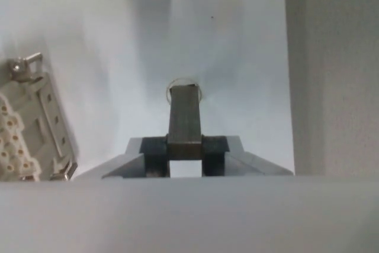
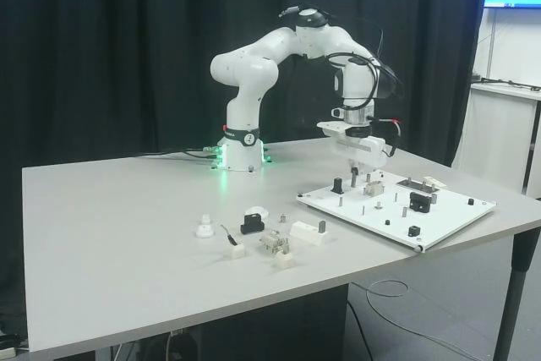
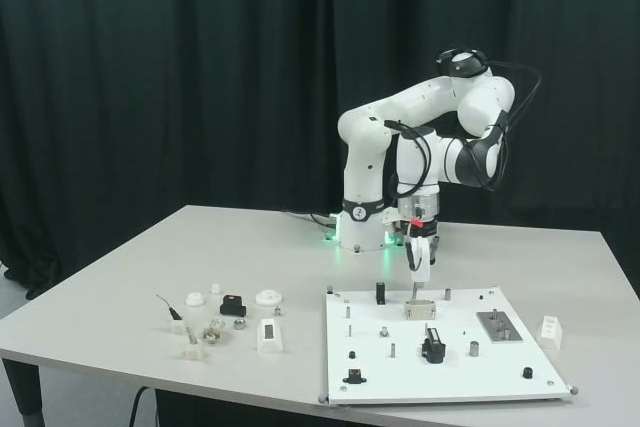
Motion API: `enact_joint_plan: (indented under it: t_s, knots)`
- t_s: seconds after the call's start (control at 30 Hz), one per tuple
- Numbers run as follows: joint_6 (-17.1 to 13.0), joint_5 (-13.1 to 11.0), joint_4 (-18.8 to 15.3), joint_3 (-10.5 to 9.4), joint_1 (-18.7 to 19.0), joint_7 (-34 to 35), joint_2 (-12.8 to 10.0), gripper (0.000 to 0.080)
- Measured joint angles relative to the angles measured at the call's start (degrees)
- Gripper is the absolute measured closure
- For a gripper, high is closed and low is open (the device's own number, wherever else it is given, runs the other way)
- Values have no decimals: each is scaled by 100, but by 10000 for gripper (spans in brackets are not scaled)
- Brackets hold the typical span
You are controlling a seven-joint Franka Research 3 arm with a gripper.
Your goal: Insert square peg 3.
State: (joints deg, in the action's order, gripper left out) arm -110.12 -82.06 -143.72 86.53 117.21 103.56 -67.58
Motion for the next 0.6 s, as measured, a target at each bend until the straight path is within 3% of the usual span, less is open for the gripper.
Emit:
enact_joint_plan:
  t_s: [0.6]
  knots:
    - [204, -117, -14, 48, -150, -99, 1, 691]
